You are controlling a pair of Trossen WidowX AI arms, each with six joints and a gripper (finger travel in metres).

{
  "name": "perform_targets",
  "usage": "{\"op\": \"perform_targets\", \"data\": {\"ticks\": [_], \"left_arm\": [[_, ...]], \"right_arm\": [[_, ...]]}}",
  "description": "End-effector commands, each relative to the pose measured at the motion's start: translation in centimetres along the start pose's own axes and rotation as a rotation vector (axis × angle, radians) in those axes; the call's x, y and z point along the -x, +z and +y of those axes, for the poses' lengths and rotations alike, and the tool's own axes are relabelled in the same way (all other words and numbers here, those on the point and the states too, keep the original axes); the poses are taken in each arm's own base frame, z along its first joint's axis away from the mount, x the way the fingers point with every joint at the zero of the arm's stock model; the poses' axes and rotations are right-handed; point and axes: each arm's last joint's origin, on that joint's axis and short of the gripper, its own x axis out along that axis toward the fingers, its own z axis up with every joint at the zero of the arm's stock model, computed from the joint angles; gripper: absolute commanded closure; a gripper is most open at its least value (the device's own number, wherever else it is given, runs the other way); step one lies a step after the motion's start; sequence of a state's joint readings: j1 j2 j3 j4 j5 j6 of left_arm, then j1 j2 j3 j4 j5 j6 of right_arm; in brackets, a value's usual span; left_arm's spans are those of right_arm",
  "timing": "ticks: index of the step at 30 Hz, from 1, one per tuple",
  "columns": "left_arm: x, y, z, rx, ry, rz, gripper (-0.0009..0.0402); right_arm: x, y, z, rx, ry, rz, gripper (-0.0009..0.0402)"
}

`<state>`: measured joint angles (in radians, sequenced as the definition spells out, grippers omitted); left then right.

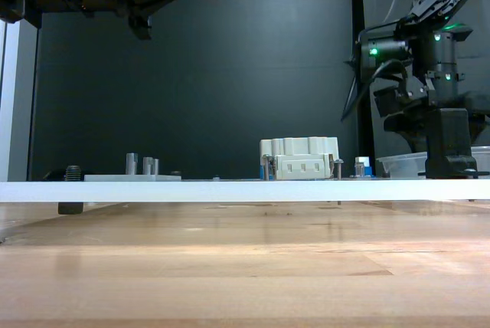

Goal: Pick the HAN10E connector and install on the hub

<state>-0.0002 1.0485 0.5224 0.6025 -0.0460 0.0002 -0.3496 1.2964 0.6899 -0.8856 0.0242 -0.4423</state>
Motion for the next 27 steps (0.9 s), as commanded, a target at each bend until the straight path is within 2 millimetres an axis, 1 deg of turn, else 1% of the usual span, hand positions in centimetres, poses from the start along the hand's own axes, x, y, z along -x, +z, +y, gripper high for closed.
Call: {"op": "perform_targets", "data": {"ticks": [1, 4, 7, 12, 17, 22, 27], "left_arm": [[0.0, 0.0, 0.0, 0.0, 0.0, 0.0, 0.0393], [0.0, 0.0, 0.0, 0.0, 0.0, 0.0, 0.0393], [0.0, 0.0, 0.0, 0.0, 0.0, 0.0, 0.0393], [0.0, 0.0, 0.0, 0.0, 0.0, 0.0, 0.0393], [0.0, 0.0, 0.0, 0.0, 0.0, 0.0, 0.0393], [0.0, 0.0, 0.0, 0.0, 0.0, 0.0, 0.0393], [0.0, 0.0, 0.0, 0.0, 0.0, 0.0, 0.0393]], "right_arm": [[-0.9, -0.2, 0.1, 0.022, -0.003, -0.003, 0.0135], [-1.3, -0.3, 0.2, 0.02, -0.011, -0.02, 0.0139], [-1.2, -0.1, 0.1, 0.019, -0.013, -0.026, 0.0157], [-1.0, 0.0, 0.1, 0.019, -0.016, -0.03, 0.0205], [-1.0, -0.2, 0.1, 0.011, -0.009, -0.014, 0.0263], [0.0, -0.1, 0.0, 0.011, -0.015, -0.027, 0.0315], [1.4, 0.2, -0.1, 0.009, -0.012, -0.022, 0.035]]}}
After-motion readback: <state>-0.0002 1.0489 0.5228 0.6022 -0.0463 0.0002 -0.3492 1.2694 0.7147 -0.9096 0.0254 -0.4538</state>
